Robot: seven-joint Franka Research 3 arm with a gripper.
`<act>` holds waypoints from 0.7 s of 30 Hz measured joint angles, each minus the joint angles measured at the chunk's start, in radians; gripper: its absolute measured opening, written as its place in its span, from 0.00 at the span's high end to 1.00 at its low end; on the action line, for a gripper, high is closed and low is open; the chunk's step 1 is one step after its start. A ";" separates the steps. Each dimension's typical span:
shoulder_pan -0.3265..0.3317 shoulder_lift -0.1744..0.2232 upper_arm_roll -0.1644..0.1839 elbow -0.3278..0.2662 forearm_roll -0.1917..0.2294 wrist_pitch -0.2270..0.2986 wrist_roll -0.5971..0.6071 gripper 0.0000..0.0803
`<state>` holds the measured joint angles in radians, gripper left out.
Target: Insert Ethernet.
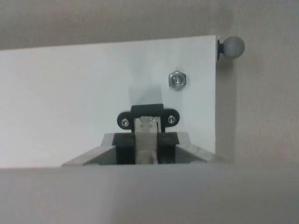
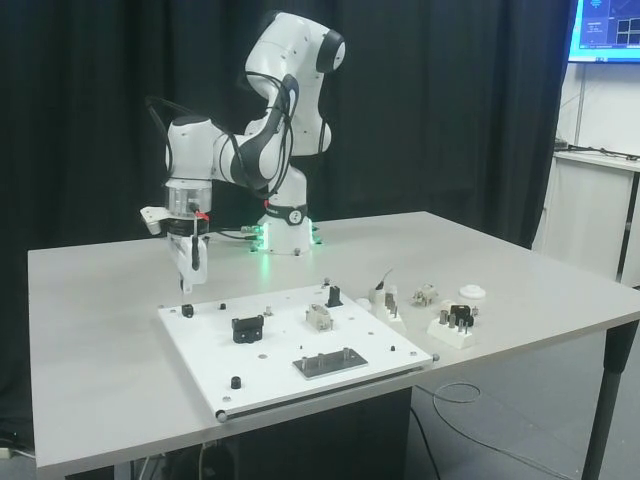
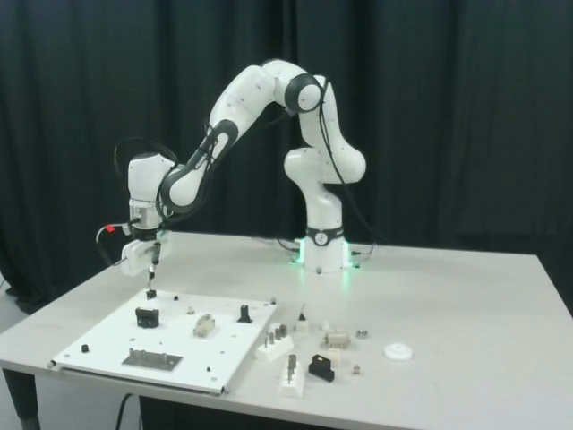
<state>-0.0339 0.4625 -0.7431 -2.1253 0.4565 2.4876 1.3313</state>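
Note:
In the wrist view my gripper (image 1: 146, 145) is shut on a white Ethernet plug (image 1: 145, 127), held between black pads. Past the plug's tip lies a black socket (image 1: 147, 115) with two screws, mounted on the white board (image 1: 70, 102). From the first room view, the gripper (image 2: 188, 272) hangs above the board's far left corner, well above the surface. The black socket (image 2: 247, 327) sits on the board nearer the front and to the right of the gripper. The second room view shows the gripper (image 3: 152, 260) above and behind the socket (image 3: 147, 316).
A nut (image 1: 177, 80) and a grey corner knob (image 1: 232, 47) lie near the socket. The board also carries a white block (image 2: 320, 317), a black post (image 2: 333, 296) and a grey metal plate (image 2: 330, 362). Loose parts and holders (image 2: 450, 325) stand on the table beside the board.

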 joint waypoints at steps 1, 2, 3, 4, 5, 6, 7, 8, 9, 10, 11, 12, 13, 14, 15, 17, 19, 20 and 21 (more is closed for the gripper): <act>0.000 0.001 0.000 0.000 0.005 0.000 -0.006 0.88; -0.001 0.002 0.000 0.000 0.009 0.000 -0.013 0.88; -0.001 0.003 0.000 0.000 0.013 0.000 -0.021 0.88; -0.001 0.004 0.000 0.000 0.016 0.000 -0.027 0.88; -0.002 0.005 0.000 0.000 0.018 0.000 -0.033 0.88; -0.002 0.005 0.000 -0.001 0.020 0.000 -0.037 0.88; -0.003 0.005 0.000 -0.001 0.022 0.000 -0.040 0.88; -0.003 0.005 0.000 -0.001 0.023 0.000 -0.042 0.88; -0.004 0.005 0.000 -0.002 0.024 0.000 -0.044 0.88; -0.004 0.005 0.000 -0.003 0.024 0.000 -0.047 0.88; -0.004 0.005 0.000 -0.003 0.025 0.000 -0.051 0.88; -0.004 0.005 0.000 -0.004 0.026 0.000 -0.055 0.88; -0.004 0.005 0.000 -0.005 0.027 0.000 -0.061 0.88; -0.004 0.005 0.000 -0.005 0.029 0.000 -0.067 0.88; -0.004 0.005 0.000 -0.006 0.031 0.000 -0.072 0.88; -0.004 0.005 0.000 -0.008 0.038 0.000 -0.082 0.88; -0.004 0.005 0.000 -0.010 0.047 0.000 -0.093 0.88; -0.004 0.005 0.000 -0.011 0.050 0.000 -0.100 0.88; -0.004 0.005 0.000 -0.012 0.053 0.000 -0.107 0.88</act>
<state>-0.0381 0.4680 -0.7426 -2.1374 0.5097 2.4877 1.2246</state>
